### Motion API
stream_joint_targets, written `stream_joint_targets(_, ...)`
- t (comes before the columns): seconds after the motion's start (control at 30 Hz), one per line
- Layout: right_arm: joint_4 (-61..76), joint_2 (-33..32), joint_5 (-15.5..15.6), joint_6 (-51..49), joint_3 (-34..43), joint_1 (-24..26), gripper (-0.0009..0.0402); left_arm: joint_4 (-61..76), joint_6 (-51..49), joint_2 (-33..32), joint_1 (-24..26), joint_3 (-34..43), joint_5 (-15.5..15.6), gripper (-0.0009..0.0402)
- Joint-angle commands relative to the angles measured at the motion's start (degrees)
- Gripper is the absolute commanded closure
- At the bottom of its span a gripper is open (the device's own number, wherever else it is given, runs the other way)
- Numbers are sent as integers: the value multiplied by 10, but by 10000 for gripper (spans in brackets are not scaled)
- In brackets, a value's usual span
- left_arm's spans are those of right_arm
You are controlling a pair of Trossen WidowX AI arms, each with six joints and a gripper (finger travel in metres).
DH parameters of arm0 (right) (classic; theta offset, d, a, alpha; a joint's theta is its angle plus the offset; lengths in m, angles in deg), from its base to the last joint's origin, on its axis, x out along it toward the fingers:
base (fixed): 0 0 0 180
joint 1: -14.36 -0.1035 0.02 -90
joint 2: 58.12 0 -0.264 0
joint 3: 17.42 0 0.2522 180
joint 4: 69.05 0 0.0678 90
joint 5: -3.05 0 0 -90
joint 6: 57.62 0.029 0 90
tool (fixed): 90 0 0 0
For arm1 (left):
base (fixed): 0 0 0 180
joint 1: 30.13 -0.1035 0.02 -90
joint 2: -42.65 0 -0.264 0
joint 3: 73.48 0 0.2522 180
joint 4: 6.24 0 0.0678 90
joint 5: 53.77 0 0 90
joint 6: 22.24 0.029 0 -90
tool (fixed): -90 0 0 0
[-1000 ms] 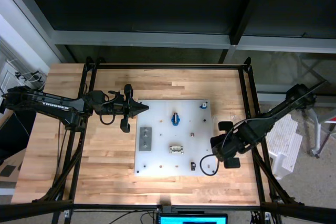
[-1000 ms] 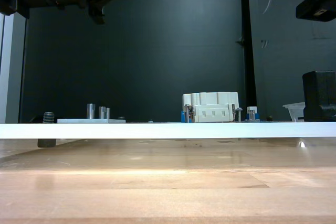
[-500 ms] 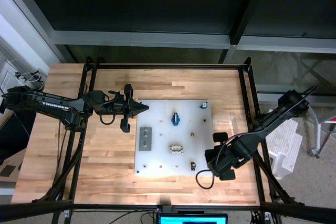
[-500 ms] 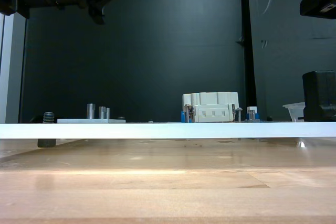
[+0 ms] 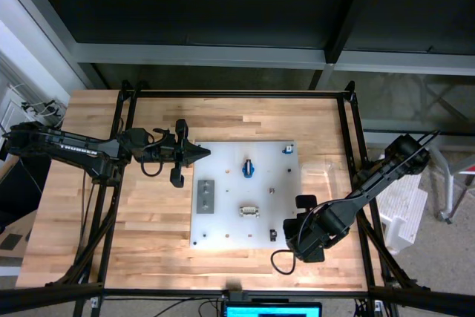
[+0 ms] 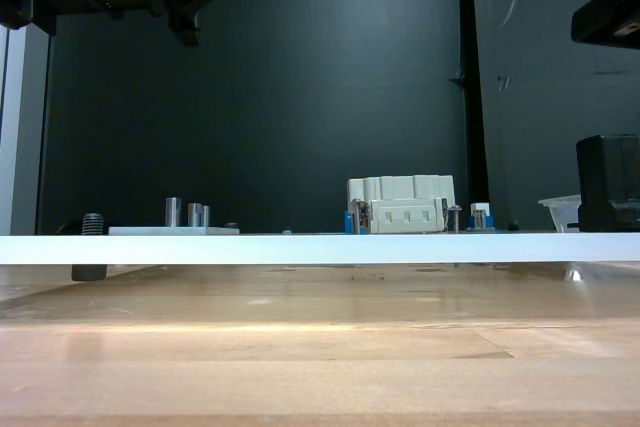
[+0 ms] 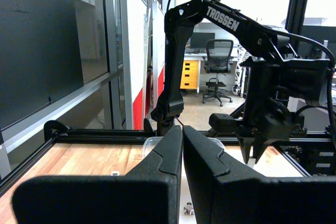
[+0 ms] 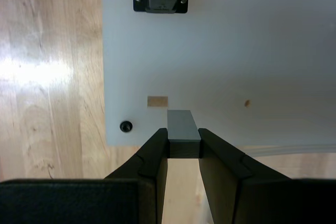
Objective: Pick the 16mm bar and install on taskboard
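Right gripper (image 8: pixel 184 141): I see its fingers (image 8: pixel 152 153) pinching the 16mm bar (image 8: pixel 184 132) from both sides, raised over the near right corner of the taskboard (image 5: pixel 226 176). 16mm bar: grey, square-ended, held clear of its seat, its end above the board's edge, just beside a small tan slot (image 8: pixel 157 101). Left gripper (image 7: pixel 182 132): I note fingers pressed together, nothing between them, high above the board's far left corner. Bench (image 5: pixel 148 243): pale wood, carrying the board.

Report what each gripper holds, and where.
Right gripper, over the task board's near right corner, grips the 16mm bar's end. Left gripper, shut over its far left corner, holds nothing.
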Motion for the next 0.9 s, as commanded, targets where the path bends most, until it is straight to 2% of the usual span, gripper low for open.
stream_joint_targets(0.03, -3, -6, 0, 11, -1, -3, 389, 0, 0, 0, 0, 0, 0, 393)
stream_joint_targets(0.9, -30, -24, 0, 21, 0, -10, 389, 0, 0, 0, 0, 0, 0, 393)
